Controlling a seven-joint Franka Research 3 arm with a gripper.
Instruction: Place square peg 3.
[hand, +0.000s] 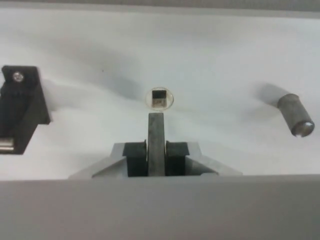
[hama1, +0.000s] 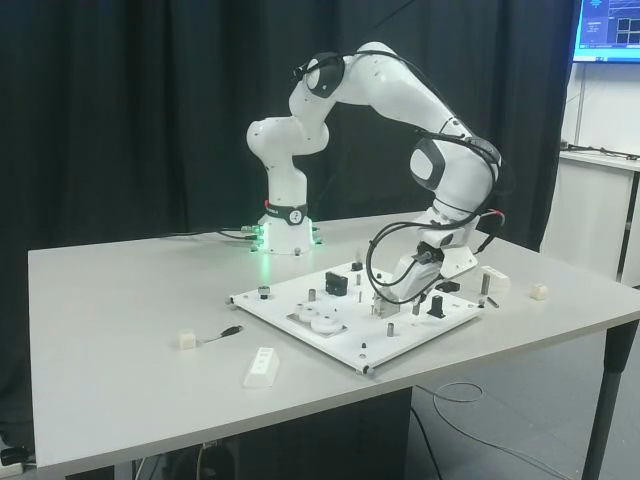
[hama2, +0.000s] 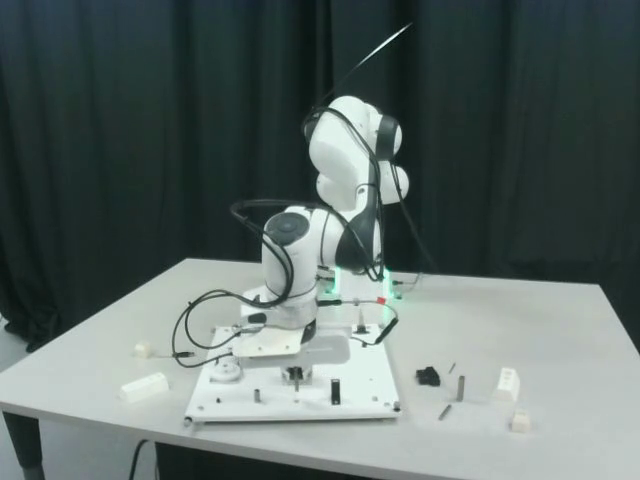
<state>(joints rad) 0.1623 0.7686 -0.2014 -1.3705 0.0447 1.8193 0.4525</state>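
In the wrist view my gripper is shut on a grey square peg, clamped upright between the two black pads. The peg's free end hangs just short of a square hole in a round insert in the white board. In the first room view the gripper is low over the middle of the board. The second room view also shows the gripper down over the board. I cannot tell whether the peg touches the board.
A black bracket and a grey round peg stand on either side of the hole. More small posts, a black block and white discs sit on the board. White blocks lie on the grey table.
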